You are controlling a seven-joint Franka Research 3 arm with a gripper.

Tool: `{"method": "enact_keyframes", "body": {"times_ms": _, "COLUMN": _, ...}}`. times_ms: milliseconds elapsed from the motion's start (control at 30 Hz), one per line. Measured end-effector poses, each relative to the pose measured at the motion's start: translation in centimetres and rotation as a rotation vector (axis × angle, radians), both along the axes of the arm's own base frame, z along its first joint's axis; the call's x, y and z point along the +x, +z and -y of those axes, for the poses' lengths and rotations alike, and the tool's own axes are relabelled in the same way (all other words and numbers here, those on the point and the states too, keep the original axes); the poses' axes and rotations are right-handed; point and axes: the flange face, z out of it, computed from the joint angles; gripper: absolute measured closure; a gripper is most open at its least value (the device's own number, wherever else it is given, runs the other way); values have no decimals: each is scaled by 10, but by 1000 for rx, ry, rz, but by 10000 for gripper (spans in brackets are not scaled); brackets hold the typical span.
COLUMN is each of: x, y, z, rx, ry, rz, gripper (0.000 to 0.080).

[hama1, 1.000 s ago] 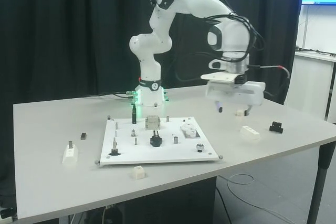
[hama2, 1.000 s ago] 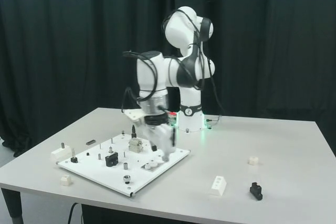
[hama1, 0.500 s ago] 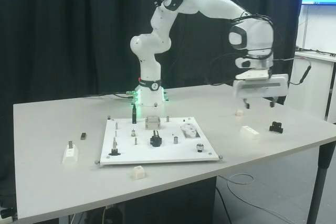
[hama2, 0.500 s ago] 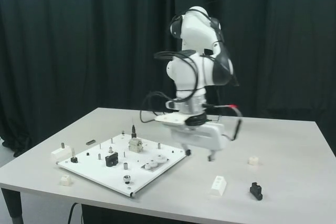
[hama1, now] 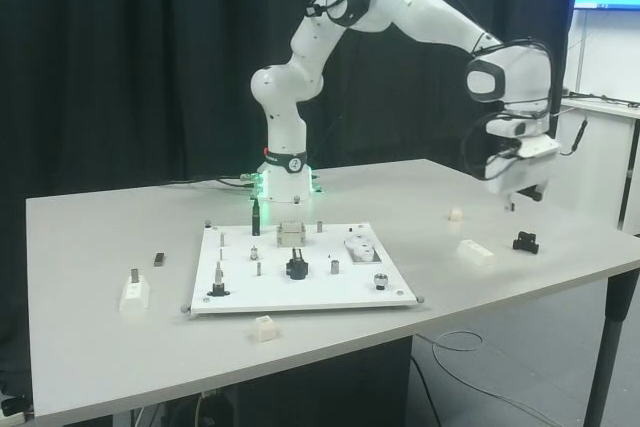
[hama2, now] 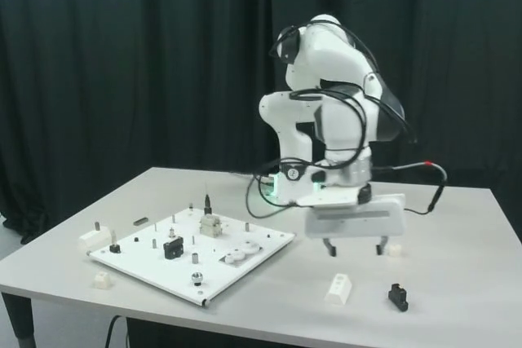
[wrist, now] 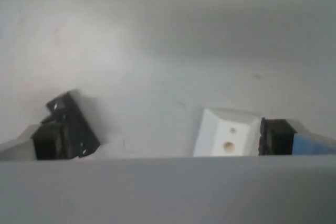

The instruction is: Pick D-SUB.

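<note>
Below the open jaws (hama2: 354, 248), black D-SUB (hama2: 397, 297) on table (hama2: 457, 283).

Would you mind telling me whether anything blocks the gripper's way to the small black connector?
Nothing visible does. The open gripper hangs over the table between the black connector and the white block, which lie apart; only air separates it from the connector.

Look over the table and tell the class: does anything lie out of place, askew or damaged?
Nothing looks damaged or spilled. Several small parts lie loose on the grey table off the white board: a black part and a white block beneath the raised gripper, which holds nothing. That may well be the intended layout.
</note>
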Motion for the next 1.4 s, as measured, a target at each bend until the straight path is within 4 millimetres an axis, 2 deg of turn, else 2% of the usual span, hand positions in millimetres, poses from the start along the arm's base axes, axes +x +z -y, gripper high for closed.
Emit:
{"method": "enact_keyframes", "body": {"times_ms": 367, "x": -18, "y": -24, "z": -53, "rx": -34, "ry": 310, "rz": 26, "gripper": 3}}
{"method": "enact_keyframes", "body": {"times_ms": 1000, "x": -53, "y": -65, "z": -118, "rx": -74, "ry": 481, "rz": 6, "gripper": 3}}
{"method": "enact_keyframes", "body": {"times_ms": 1200, "x": -60, "y": -75, "z": -129, "rx": -85, "ry": 503, "rz": 5, "gripper": 3}}
{"method": "enact_keyframes", "body": {"times_ms": 1400, "x": -60, "y": -84, "z": -128, "rx": -107, "ry": 511, "rz": 2, "gripper": 3}}
